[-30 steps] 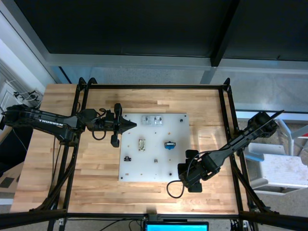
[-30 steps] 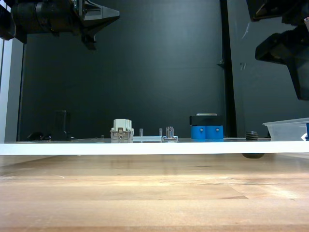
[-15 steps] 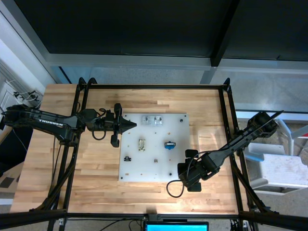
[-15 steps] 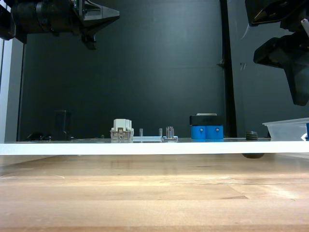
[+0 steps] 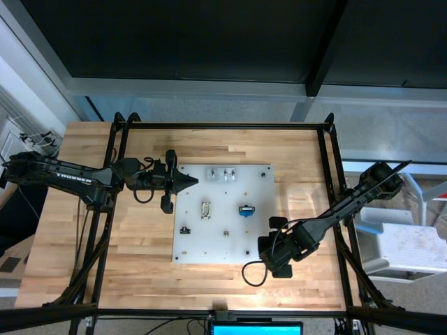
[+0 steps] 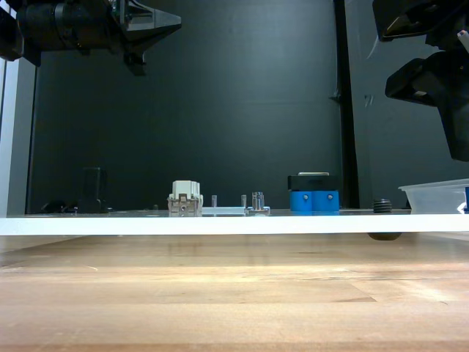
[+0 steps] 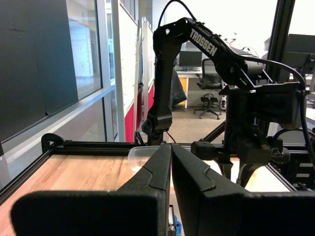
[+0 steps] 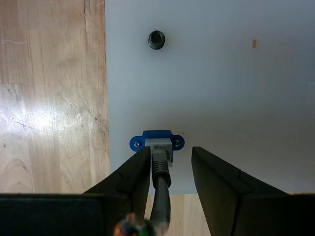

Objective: Remove the rj45 connector and place it in the container

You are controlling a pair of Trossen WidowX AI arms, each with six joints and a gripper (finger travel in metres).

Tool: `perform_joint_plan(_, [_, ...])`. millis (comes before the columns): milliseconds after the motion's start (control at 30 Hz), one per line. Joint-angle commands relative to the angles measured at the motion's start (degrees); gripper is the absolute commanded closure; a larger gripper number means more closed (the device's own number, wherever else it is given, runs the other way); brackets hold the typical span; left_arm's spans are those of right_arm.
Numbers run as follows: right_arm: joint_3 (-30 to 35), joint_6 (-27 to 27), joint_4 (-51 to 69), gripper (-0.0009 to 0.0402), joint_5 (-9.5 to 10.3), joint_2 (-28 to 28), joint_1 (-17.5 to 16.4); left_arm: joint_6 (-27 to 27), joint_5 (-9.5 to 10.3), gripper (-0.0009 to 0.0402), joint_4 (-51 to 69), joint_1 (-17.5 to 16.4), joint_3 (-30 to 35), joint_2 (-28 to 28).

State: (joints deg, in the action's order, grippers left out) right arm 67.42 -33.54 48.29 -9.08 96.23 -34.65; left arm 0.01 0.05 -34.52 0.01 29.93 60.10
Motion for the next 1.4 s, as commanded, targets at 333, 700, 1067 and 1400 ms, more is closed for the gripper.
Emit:
perform_joint_plan(333, [-0.4, 0.4, -0.5, 0.0320, 0.31, 0.0, -0.2, 0.0, -0.02, 0.0392, 0.0, 0.0, 0.0, 0.0])
perform_joint_plan(700, [-0.4, 1.4, -0.9, 0.0389, 0.17, 0.0, -0.3, 0.0, -0.02, 0.0392, 0.0, 0.0, 0.0, 0.0])
perform_joint_plan(1067, [0.3, 1.7, -0.5, 0.0393, 0.61, -0.4, -0.5, 0.0, -0.02, 0.0392, 0.0, 0.0, 0.0, 0.0])
perform_joint_plan(1400, [1.9, 1.7, 2.1, 0.0393, 0.72, -3.0, -0.6, 0.0, -0.02, 0.0392, 0.0, 0.0, 0.0, 0.0])
